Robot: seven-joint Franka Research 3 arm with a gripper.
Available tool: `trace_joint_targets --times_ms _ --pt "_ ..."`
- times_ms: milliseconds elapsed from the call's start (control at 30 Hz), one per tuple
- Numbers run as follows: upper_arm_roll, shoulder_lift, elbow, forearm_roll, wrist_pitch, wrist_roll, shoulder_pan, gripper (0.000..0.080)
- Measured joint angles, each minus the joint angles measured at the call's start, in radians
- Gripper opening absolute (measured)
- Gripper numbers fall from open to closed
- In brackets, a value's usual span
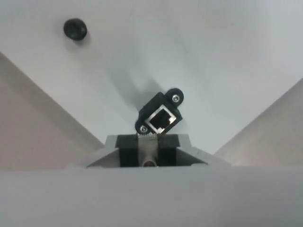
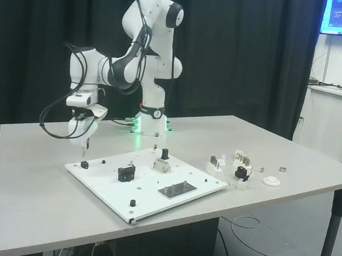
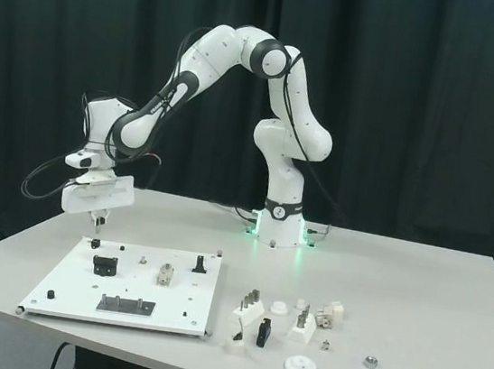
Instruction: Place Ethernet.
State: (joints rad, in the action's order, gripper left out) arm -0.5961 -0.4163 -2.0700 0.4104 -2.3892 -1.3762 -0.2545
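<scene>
A white Franka arm is shown reaching toward the left of both room views, above a white assembly board [image 2: 172,202] on a grey table [image 2: 34,177]; the gripper [image 2: 84,148] hangs over the board's far left corner. In the wrist view, a small black Ethernet socket [image 1: 160,116] is seen at centre frame, lying on the board just beyond the fingertips; in the first room view it appears as a black speck at left of the board. Whether the fingers are spread or pressed together cannot be told. The socket is judged light, rigid and hard-shelled, best pinched across its flat sides, clear of its screw ears. A black peg [image 1: 75,29] is seen at upper left of the wrist view, well apart; the board edge is near, with open table beyond it.
</scene>
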Motion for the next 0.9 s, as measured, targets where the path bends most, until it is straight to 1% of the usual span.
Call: trace_joint_targets --times_ms 133,400,900 --pt "-0.001 0.0 -0.001 0.009 0.002 0.035 0.0 0.0081" --pt "-0.002 0.002 -0.002 0.01 0.007 0.081 0.0 0.0081" --pt "-0.003 0.029 -0.002 0.01 0.025 0.179 0.002 0.0081"
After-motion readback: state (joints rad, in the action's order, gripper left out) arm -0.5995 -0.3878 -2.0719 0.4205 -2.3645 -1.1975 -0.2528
